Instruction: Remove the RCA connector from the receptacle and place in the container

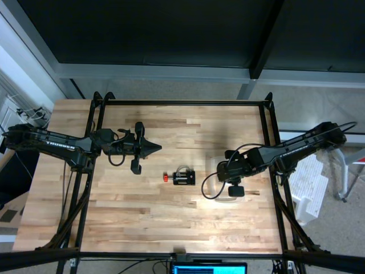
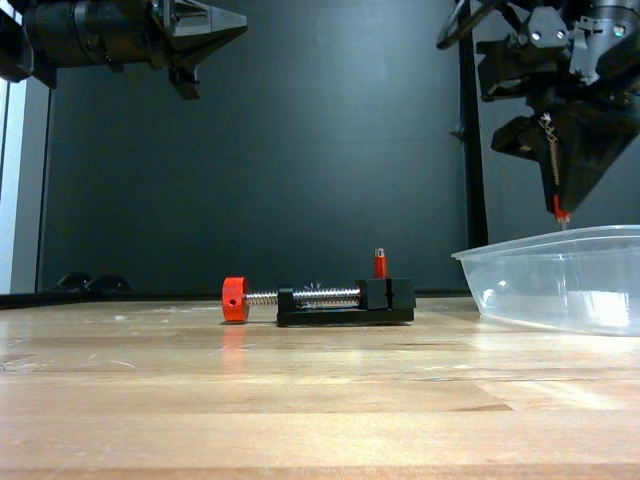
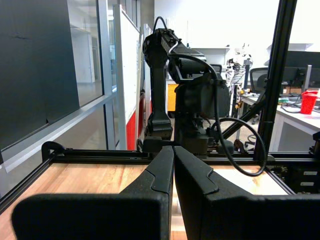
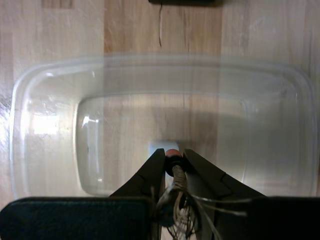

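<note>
Right tool (image 4: 172, 156): pointed straight down over the container (image 4: 160, 61), fingers pinching the RCA connector (image 4: 175, 168) between their tips. In the right wrist view I see the connector's reddish end just past the fingertips, over the tray's floor. In the low view the connector's tip hangs at about rim level. I cannot tell whether it touches anything.

Container: sits flat on the tabletop (image 1: 142, 205), on the right-arm side, near the receptacle (image 2: 345, 300) but apart from it.

Receptacle: rests mid-tabletop with its red knob (image 2: 234, 299) toward the left arm. A short red post (image 2: 380, 262) stands up from the black block. Nothing is gripping it.

Left tool (image 3: 173, 150): fingers pressed together with nothing between them. It is held high above the tabletop and level, pointing toward the right arm, well apart from both the receptacle and the container.
</note>
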`<action>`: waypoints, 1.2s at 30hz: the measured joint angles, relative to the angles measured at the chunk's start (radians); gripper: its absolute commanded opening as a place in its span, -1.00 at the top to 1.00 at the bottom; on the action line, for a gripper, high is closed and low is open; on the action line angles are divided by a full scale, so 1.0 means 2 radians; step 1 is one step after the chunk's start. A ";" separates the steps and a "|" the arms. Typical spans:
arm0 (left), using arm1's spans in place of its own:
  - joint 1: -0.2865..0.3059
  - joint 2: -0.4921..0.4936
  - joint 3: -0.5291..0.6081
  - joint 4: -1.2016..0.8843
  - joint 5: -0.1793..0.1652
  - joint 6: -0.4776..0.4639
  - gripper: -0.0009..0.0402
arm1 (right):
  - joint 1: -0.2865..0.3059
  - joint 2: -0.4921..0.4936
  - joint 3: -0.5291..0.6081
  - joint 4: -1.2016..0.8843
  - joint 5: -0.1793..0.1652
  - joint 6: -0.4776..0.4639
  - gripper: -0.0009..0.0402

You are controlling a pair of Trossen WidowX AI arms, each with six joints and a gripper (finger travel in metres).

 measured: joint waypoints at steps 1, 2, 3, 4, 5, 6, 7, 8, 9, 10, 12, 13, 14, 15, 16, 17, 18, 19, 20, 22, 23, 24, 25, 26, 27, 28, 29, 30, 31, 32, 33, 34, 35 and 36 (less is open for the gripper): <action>0.000 0.000 0.000 0.000 0.000 0.000 0.96 | 0.000 -0.004 -0.005 0.001 0.005 0.003 0.96; 0.000 0.000 0.000 0.000 0.000 0.000 0.96 | 0.001 -0.007 -0.010 0.001 0.012 0.007 0.96; 0.000 0.000 0.000 0.000 0.000 0.000 0.96 | 0.001 -0.010 -0.015 0.002 0.021 0.013 0.96; 0.000 0.000 0.000 0.000 0.000 0.000 0.96 | 0.001 -0.012 -0.020 0.003 0.028 0.017 0.96; 0.000 0.000 0.000 0.000 0.000 0.000 0.96 | 0.001 -0.013 -0.023 0.004 0.033 0.021 0.96; 0.000 0.000 0.000 0.000 0.000 0.000 0.96 | 0.001 -0.013 -0.024 0.005 0.037 0.023 0.96; 0.000 0.000 0.000 0.000 0.000 0.000 0.96 | 0.001 -0.014 -0.026 0.007 0.038 0.025 0.96; 0.000 0.000 0.000 0.000 0.000 0.000 0.96 | 0.001 -0.014 -0.027 0.007 0.039 0.026 0.96; 0.000 0.000 0.000 -0.001 0.000 0.000 0.96 | 0.001 -0.014 -0.027 0.007 0.040 0.029 0.96; 0.000 0.000 0.000 -0.001 0.000 0.000 0.96 | 0.001 -0.014 -0.028 0.007 0.040 0.029 0.96; 0.000 0.000 0.000 -0.002 0.000 0.000 0.96 | 0.001 -0.014 -0.028 0.008 0.040 0.029 0.94; 0.000 0.000 0.000 -0.003 0.000 0.000 0.96 | 0.001 -0.014 -0.028 0.009 0.040 0.029 0.91; 0.000 0.000 0.000 -0.004 0.000 0.000 0.96 | 0.001 -0.014 -0.028 0.010 0.040 0.029 0.86; 0.000 0.000 0.000 -0.005 0.000 0.000 0.96 | 0.001 -0.014 -0.028 0.011 0.040 0.029 0.81; 0.000 0.000 0.000 -0.007 0.000 0.000 0.96 | 0.000 -0.014 -0.028 0.012 0.040 0.029 0.76; 0.000 0.000 0.000 -0.009 0.000 0.000 0.96 | 0.000 -0.014 -0.028 0.012 0.040 0.029 0.70; 0.000 0.000 0.000 -0.009 0.000 0.000 0.96 | 0.000 -0.014 -0.028 0.012 0.040 0.029 0.64; 0.000 0.000 0.000 -0.009 0.000 0.000 0.96 | 0.000 -0.014 -0.028 0.012 0.040 0.029 0.59; 0.000 0.000 0.000 -0.010 0.000 0.000 0.96 | 0.000 -0.014 -0.028 0.012 0.040 0.030 0.53; 0.000 0.000 0.000 -0.009 0.000 0.000 0.96 | 0.000 -0.014 -0.028 0.013 0.040 0.030 0.43; 0.000 0.000 0.000 -0.010 0.000 0.000 0.96 | 0.000 -0.014 -0.028 0.013 0.040 0.031 0.39; 0.000 0.000 0.000 -0.010 0.000 0.000 0.96 | 0.000 -0.014 -0.028 0.013 0.040 0.033 0.34; 0.000 0.000 0.000 -0.010 0.000 0.000 0.96 | 0.000 -0.014 -0.028 0.013 0.040 0.033 0.30; 0.000 0.000 0.000 -0.010 0.000 0.000 0.96 | 0.000 -0.014 -0.028 0.013 0.040 0.034 0.27; 0.000 0.000 0.000 -0.010 0.000 0.000 0.96 | 0.000 -0.015 -0.028 0.013 0.040 0.037 0.23; 0.000 0.000 0.000 -0.010 0.000 0.000 0.96 | 0.000 -0.015 -0.028 0.013 0.040 0.038 0.19; 0.000 0.000 0.000 -0.010 0.000 0.000 0.96 | 0.000 -0.015 -0.028 0.013 0.040 0.038 0.16; 0.000 0.000 0.000 -0.010 0.000 0.000 0.96 | 0.000 -0.015 -0.028 0.013 0.040 0.039 0.14; 0.000 0.000 0.000 -0.010 0.000 0.000 0.96 | 0.000 -0.016 -0.028 0.012 0.039 0.040 0.11; 0.000 0.000 0.000 -0.010 0.000 0.000 0.96 | 0.000 -0.016 -0.028 0.013 0.039 0.040 0.10; 0.000 0.000 0.000 -0.010 0.000 0.000 0.96 | 0.000 -0.017 -0.028 0.013 0.039 0.040 0.08; 0.000 0.000 0.000 -0.010 0.000 0.000 0.96 | 0.000 -0.019 -0.028 0.012 0.039 0.040 0.08; 0.000 0.000 0.000 -0.010 0.000 0.000 0.96 | 0.000 -0.020 -0.028 0.012 0.039 0.040 0.07; 0.000 0.000 0.000 -0.010 0.000 0.000 0.96 | 0.000 -0.021 -0.027 0.012 0.039 0.040 0.08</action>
